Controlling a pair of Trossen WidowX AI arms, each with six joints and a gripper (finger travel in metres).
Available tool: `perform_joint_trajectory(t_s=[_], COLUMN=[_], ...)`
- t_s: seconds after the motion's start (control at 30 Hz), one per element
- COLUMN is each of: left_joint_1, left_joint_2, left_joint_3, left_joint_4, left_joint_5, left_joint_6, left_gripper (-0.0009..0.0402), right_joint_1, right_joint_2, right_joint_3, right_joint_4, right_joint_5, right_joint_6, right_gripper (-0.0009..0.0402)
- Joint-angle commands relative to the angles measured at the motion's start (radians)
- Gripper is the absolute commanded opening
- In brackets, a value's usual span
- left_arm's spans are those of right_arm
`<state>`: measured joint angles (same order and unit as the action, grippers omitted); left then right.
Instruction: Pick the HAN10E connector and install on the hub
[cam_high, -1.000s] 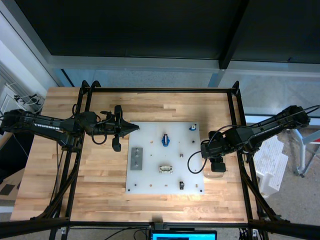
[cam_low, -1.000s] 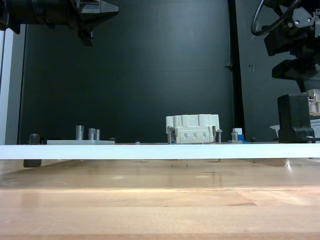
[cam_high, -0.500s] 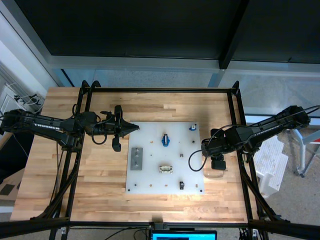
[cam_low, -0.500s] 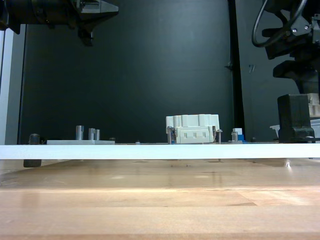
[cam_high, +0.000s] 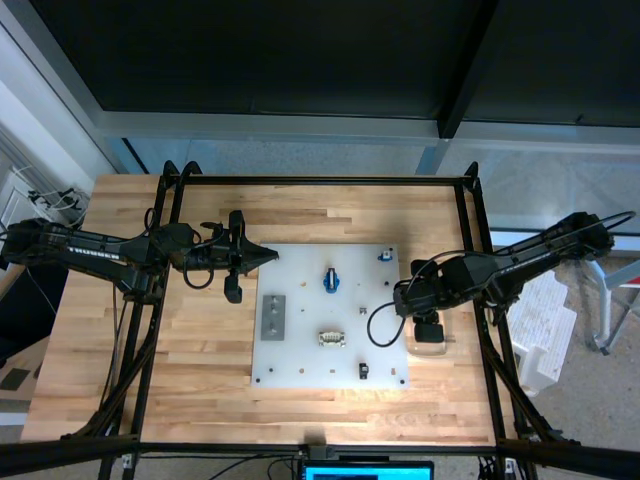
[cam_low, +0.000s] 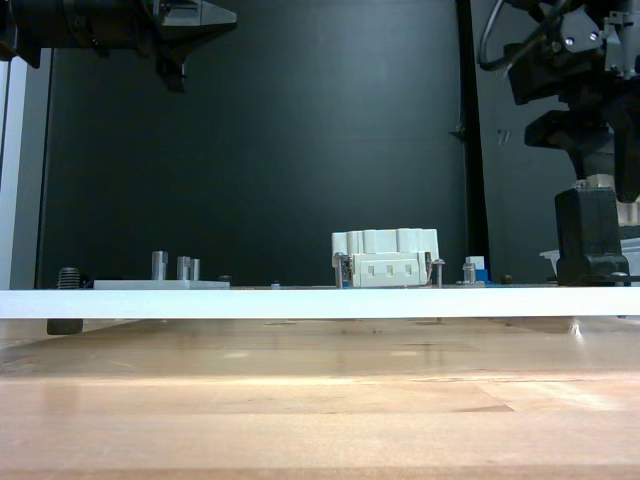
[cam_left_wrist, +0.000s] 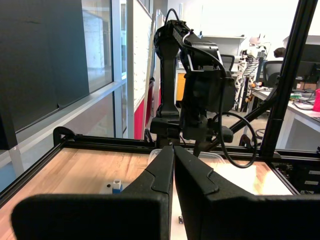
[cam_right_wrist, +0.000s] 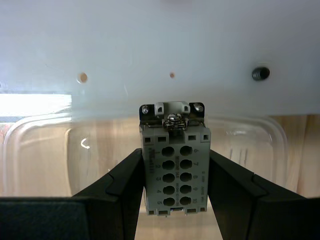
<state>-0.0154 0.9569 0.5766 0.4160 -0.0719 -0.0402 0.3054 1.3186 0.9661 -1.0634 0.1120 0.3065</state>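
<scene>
The HAN10E connector (cam_right_wrist: 173, 160), a pale grey block with rows of round pin holes, is clamped between the fingers of my right gripper (cam_right_wrist: 174, 167). In the high view the right gripper (cam_high: 428, 333) hangs over a clear plastic tray (cam_high: 443, 350) just off the white board's right edge. The hub (cam_high: 332, 340), a small grey housing with a beige insert, stands near the board's middle, well left of that gripper; the low view shows the hub (cam_low: 386, 260) upright. My left gripper (cam_high: 270, 256) is shut and empty, held high by the board's far-left corner.
On the white board (cam_high: 300, 300) are a grey block with two holes (cam_high: 273, 318), a blue upright piece (cam_high: 331, 281) and a tiny black part (cam_high: 364, 371). Black frame rails run around the wooden table.
The right gripper has moved left toward the board's right edge, carrying the connector. The left arm has not moved.
</scene>
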Motion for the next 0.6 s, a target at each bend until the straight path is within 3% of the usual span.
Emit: perform_joint_trajectory(t_s=[0.03,0.6], left_joint_1=[0.0,0.0], left_joint_2=[0.0,0.0], left_joint_3=[0.0,0.0], left_joint_4=[0.0,0.0], left_joint_5=[0.0,0.0], left_joint_6=[0.0,0.0], left_gripper=[0.0,0.0], right_joint_1=[0.0,0.003], right_joint_2=[0.028,0.176], right_joint_3=[0.022,0.153], right_joint_4=[0.0,0.01], right_joint_5=[0.0,0.0], right_joint_6=[-0.009,-0.01], right_gripper=[0.0008,0.0018])
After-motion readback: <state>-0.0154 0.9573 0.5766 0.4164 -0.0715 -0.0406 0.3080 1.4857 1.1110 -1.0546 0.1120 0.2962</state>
